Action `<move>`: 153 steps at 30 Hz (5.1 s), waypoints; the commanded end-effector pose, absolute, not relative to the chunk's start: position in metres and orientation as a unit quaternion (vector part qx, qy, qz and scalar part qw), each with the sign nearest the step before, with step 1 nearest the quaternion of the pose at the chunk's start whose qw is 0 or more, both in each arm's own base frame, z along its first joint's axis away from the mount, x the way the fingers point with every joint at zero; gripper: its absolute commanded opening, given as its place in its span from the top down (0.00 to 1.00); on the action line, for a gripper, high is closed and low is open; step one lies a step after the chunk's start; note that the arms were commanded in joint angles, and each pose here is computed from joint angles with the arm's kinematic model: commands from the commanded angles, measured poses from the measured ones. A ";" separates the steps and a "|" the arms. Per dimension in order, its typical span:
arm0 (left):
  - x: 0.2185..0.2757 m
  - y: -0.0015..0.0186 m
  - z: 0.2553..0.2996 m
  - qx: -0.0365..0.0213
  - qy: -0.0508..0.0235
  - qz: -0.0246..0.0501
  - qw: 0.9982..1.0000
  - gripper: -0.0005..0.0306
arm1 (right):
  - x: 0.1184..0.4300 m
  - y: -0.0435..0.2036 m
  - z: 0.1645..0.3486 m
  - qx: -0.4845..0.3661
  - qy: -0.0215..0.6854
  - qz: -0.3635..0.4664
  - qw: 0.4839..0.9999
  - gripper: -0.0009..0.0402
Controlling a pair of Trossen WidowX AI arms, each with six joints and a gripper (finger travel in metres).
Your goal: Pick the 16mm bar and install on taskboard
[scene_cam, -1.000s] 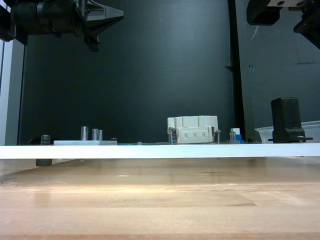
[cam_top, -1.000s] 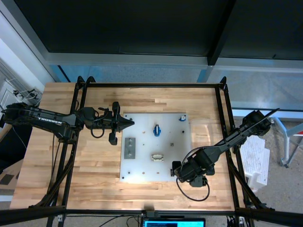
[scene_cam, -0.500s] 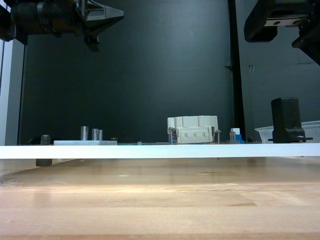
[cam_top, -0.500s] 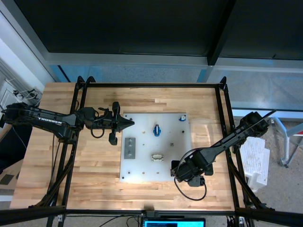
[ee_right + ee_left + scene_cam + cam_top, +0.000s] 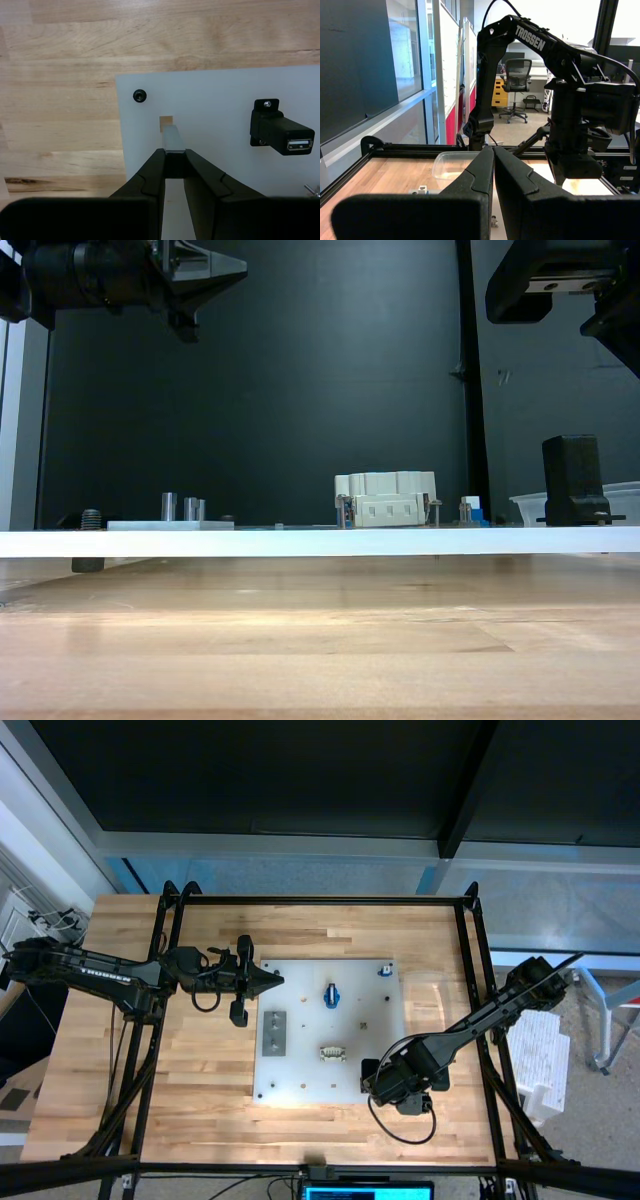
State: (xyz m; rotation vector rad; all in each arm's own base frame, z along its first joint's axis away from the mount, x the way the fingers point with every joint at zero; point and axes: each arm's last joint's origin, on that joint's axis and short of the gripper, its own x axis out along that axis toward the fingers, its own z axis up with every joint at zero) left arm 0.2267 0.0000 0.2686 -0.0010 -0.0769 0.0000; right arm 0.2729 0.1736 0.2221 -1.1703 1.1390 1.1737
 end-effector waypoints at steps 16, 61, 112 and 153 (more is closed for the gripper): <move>0.2268 0.0000 0.2686 0.000 -0.038 0.000 0.999 0.98 | 0.271 0.176 0.218 -0.502 0.482 0.493 0.522 0.98; 0.2268 0.0000 0.2686 0.000 -0.038 0.000 0.999 0.98 | 0.272 0.182 0.215 -0.508 0.473 0.498 0.520 0.98; 0.2268 0.0000 0.2686 0.000 -0.038 0.000 0.999 0.98 | 0.266 0.182 0.191 -0.510 0.467 0.499 0.523 0.76; 0.2268 0.0000 0.2686 0.000 -0.038 0.000 0.999 0.98 | 0.259 0.175 0.240 -0.512 0.459 0.471 0.553 0.56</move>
